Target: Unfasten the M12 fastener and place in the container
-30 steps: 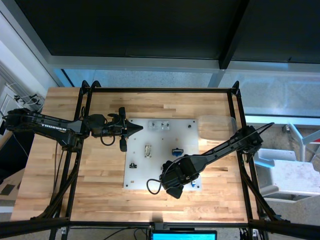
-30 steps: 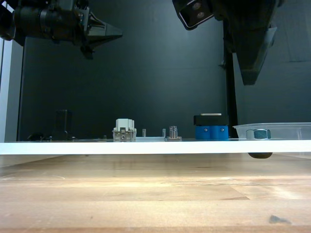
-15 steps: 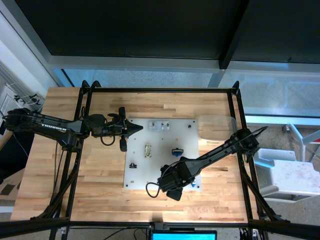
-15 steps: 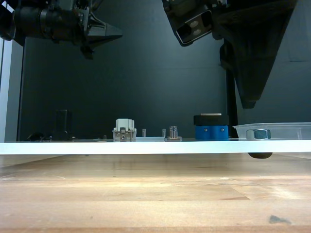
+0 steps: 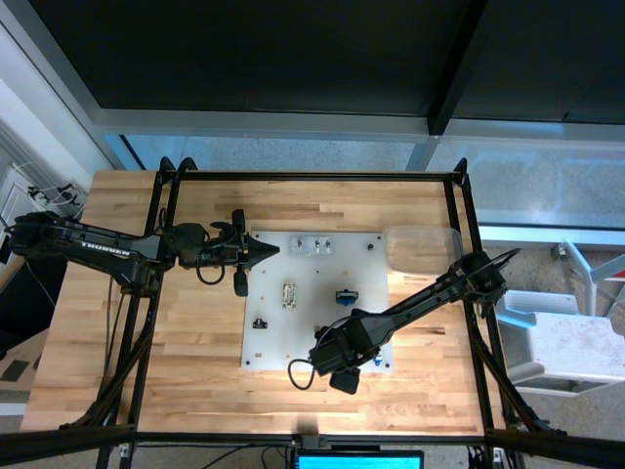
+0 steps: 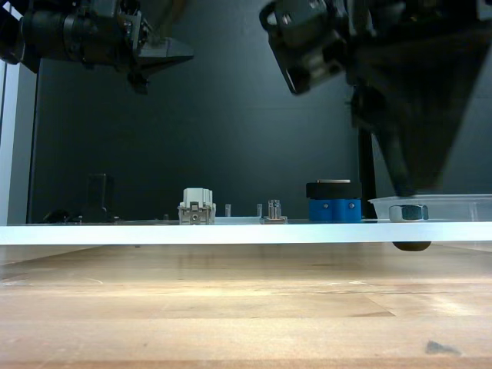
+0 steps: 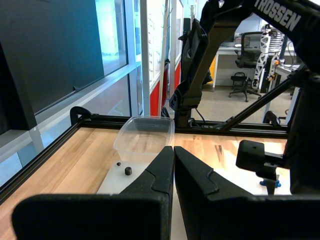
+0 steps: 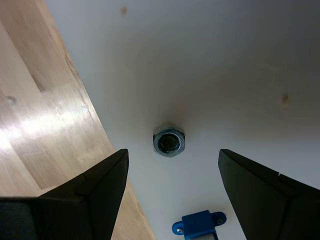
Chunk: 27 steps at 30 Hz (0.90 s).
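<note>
- Steel M12 fastener [image 6: 408,212]: small, rigid, slick; apparently on its stud [image 8: 169,143], near-right of white board [image 5: 273,332], outside container [image 5: 422,252].
- Right gripper [image 8: 171,154] hovers above, fingers spread; you want opposite flats.
- Left gripper [image 7: 173,150] parked far left, fingers pressed together.

Light butcher-block counter [image 5: 195,322], ringed by a black rail frame [image 5: 312,177]. Big dark panel [image 5: 273,49] past the far edge, with a pale grey-blue strip [image 5: 293,151] below it. White chair-like frame [image 5: 576,342] off the right side, and a blue-lit screen [image 5: 359,460] at the near edge. Left wrist view shows tall windows [image 7: 112,35] with daylight coming in and red panels [image 7: 155,97] low beside them. Further back, a black office chair [image 7: 243,60] on a beige floor [image 7: 220,105]. Low view backdrop is flat black.
</note>
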Each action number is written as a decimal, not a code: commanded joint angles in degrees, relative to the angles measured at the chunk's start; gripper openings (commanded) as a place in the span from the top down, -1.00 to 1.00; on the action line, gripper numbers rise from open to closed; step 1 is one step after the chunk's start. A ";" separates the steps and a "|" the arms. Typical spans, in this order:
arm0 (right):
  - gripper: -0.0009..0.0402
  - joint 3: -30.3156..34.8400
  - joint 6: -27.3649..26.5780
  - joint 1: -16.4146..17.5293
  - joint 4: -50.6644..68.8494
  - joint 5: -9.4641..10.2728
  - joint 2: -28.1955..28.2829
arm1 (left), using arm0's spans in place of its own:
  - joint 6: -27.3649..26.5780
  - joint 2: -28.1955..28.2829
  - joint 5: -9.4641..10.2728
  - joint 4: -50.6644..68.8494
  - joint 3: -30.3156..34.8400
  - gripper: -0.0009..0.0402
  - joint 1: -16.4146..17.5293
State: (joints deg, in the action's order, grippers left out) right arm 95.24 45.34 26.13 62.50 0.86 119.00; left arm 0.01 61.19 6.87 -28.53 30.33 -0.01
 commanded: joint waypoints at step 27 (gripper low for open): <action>0.22 -3.41 -2.45 -0.44 -4.90 -1.27 -0.09 | 0.00 0.02 0.00 -0.02 0.00 0.96 0.00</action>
State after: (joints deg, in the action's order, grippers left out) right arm 91.81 42.92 25.65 57.65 -0.51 118.98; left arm 0.01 61.19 6.87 -28.56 30.30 -0.01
